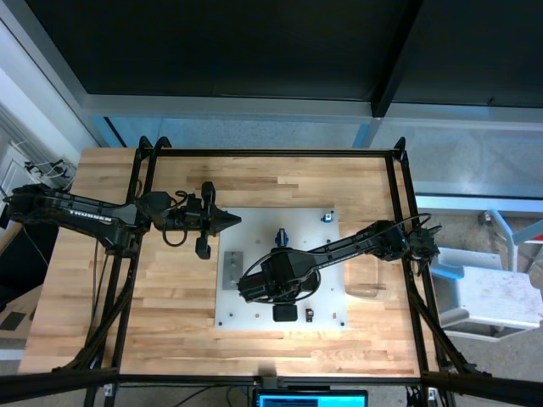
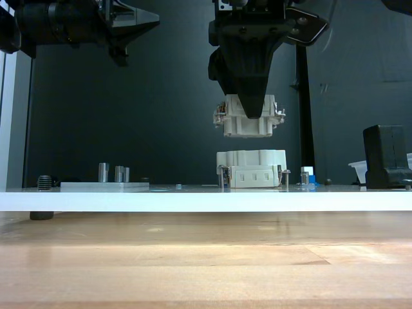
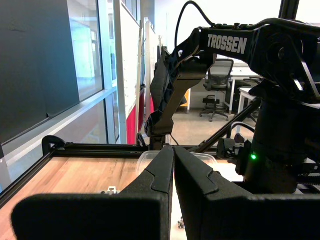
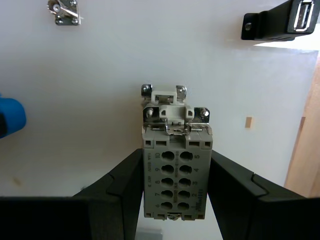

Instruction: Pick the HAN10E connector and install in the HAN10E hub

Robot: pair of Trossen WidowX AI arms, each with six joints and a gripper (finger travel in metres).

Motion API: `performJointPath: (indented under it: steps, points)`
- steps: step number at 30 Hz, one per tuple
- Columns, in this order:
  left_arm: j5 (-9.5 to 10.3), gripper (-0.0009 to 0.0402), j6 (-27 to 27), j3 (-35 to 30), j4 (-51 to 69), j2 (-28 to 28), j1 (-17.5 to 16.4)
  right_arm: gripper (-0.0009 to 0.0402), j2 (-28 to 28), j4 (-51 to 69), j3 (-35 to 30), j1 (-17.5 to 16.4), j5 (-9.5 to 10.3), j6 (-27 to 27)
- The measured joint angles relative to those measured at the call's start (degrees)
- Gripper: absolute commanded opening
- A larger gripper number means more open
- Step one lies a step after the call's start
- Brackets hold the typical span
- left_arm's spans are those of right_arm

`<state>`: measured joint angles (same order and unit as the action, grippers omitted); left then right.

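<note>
Because the plug must go straight down into its socket, the right gripper (image 2: 248,108) points vertically down over the white task board (image 2: 193,196). It is clenched on the HAN10E connector (image 2: 250,122), which hangs directly above the HAN10E hub (image 2: 251,168). The two are apart, with a clear gap between them in the low view. The connector sits level, its underside parallel to the hub's top, which suggests alignment is being settled before insertion.

In the right wrist view the black fingers (image 4: 125,187) press the connector's (image 4: 175,172) two long flanks, so its long axis runs parallel to the finger pads. Its numbered terminal holes face the camera, so the mating face evidently points down at the hub. One screwed end of the hub (image 4: 165,94) shows beyond the connector's far end. Whether this is a slight offset along the long axis or only perspective cannot be told.

The left gripper (image 3: 173,149) is parked high and clear of the work, left of the board, with its fingers pressed together on nothing.
</note>
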<state>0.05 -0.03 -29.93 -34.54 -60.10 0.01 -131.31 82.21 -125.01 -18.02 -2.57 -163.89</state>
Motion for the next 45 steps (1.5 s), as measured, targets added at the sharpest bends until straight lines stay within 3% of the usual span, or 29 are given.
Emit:
performJointPath:
  steps: [32,45]
  points:
    - [0.0,0.0,0.0,-0.02,0.0,0.0,0.0,0.0034,-0.33,-2.49,3.5,0.52,-0.22,-0.11]
    - [0.0,0.0,-0.02,0.0,-0.04,0.0,0.0,0.0034,-0.02,-6.84,7.72,0.52,-0.15,0.0]
